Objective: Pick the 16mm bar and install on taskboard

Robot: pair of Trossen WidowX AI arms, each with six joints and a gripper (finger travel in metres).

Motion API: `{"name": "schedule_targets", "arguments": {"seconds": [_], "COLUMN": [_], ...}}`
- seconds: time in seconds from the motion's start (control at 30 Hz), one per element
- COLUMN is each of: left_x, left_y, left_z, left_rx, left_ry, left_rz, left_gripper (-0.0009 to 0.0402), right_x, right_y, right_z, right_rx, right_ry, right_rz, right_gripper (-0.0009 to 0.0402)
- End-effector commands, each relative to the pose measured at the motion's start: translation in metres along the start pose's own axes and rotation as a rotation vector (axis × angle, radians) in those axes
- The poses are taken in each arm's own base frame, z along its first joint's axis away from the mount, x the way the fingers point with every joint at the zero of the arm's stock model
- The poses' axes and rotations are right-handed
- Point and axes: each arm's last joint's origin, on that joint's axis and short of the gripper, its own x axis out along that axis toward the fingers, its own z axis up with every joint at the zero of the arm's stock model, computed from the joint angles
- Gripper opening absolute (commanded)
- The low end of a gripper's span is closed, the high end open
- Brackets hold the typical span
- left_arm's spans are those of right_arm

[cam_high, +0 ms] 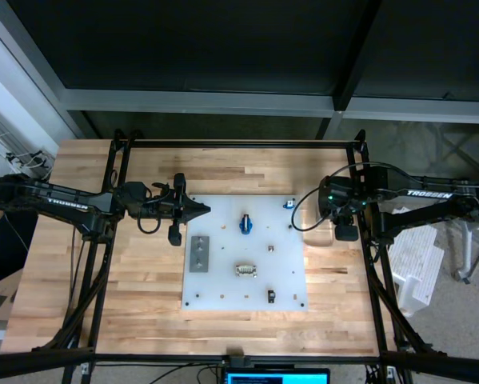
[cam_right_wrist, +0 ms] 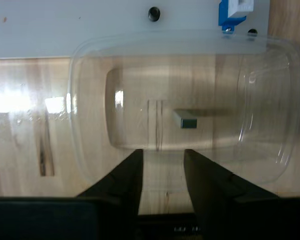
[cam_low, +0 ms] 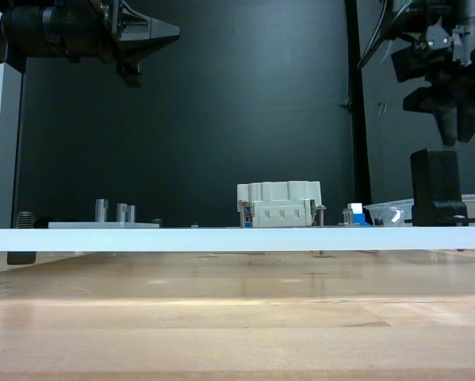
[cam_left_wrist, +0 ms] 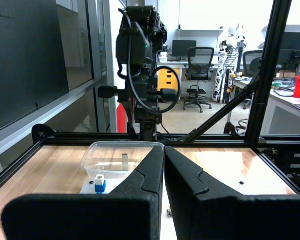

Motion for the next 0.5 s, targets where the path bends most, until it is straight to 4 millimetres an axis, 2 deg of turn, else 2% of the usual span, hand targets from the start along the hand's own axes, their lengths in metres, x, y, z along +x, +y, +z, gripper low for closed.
{"name": "schedule_targets", "arguments": {"seconds": [0.03, 0.27, 0.5], "left_x": [0.000, 0.000, 0.000], "left_y": [0.000, 0.000, 0.000], "left_z": [0.000, 0.000, 0.000], "left_rx": [0.000, 0.000, 0.000], "left_ry": [0.000, 0.000, 0.000], "left_rz": [0.000, 0.000, 0.000], "left_gripper": [0.0000, 0.0000, 0.0000], "right_x": [0.008, 0.027, 0.045], "right_y": [-0.004, -0.010, -0.014], "right_z": [-0.001, -0.004, -0.007], "right_rx": [0.009, 0.000, 0.006], "right_ry": [-0.003, 0.007, -0.007], "right_rz": [-0.007, -0.039, -0.047], "right_gripper": [0.0154, 0.0193, 0.0200]}}
